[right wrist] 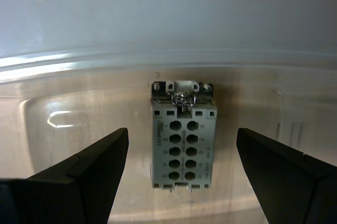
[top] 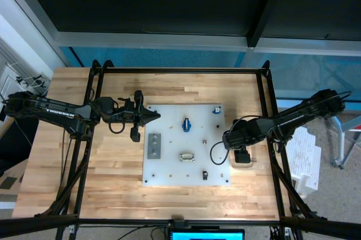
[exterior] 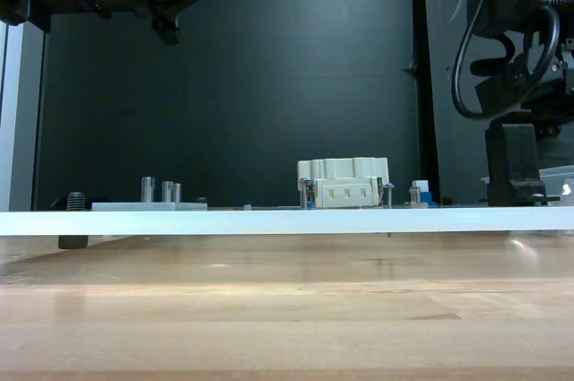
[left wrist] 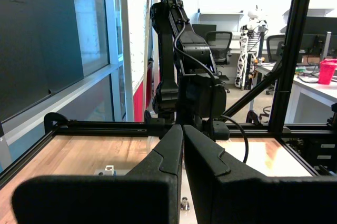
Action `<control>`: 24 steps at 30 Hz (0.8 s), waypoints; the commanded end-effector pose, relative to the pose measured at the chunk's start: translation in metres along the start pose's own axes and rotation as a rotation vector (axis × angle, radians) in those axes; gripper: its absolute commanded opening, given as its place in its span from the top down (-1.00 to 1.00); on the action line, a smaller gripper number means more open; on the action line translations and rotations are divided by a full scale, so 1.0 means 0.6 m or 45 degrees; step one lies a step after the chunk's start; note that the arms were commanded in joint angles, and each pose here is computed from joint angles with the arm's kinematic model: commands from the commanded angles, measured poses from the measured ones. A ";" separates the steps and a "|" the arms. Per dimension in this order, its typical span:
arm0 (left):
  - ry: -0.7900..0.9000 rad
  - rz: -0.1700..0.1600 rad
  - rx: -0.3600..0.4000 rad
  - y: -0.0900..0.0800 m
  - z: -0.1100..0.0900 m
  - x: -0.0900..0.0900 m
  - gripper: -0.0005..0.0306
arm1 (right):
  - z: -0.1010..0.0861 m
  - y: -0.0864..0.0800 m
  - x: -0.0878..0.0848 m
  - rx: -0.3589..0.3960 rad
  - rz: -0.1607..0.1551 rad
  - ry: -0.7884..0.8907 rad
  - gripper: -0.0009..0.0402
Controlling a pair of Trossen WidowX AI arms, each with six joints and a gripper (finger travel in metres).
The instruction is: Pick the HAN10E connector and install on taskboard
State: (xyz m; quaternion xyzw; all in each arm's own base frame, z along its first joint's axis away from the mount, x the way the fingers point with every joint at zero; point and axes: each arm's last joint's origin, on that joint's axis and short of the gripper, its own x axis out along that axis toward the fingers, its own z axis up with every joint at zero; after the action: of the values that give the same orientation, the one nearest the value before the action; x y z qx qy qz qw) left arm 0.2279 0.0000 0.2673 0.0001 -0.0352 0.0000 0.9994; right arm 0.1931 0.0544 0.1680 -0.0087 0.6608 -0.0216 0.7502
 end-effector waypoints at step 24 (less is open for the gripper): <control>0.000 0.000 0.000 0.000 0.000 0.000 0.96 | -0.003 -0.002 0.008 -0.019 0.004 -0.003 0.28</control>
State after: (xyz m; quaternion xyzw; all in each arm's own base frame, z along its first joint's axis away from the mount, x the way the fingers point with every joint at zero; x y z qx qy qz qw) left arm 0.2279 0.0000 0.2673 0.0001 -0.0352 0.0000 0.9994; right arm 0.1921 0.0530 0.1627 -0.0136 0.6598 -0.0153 0.7511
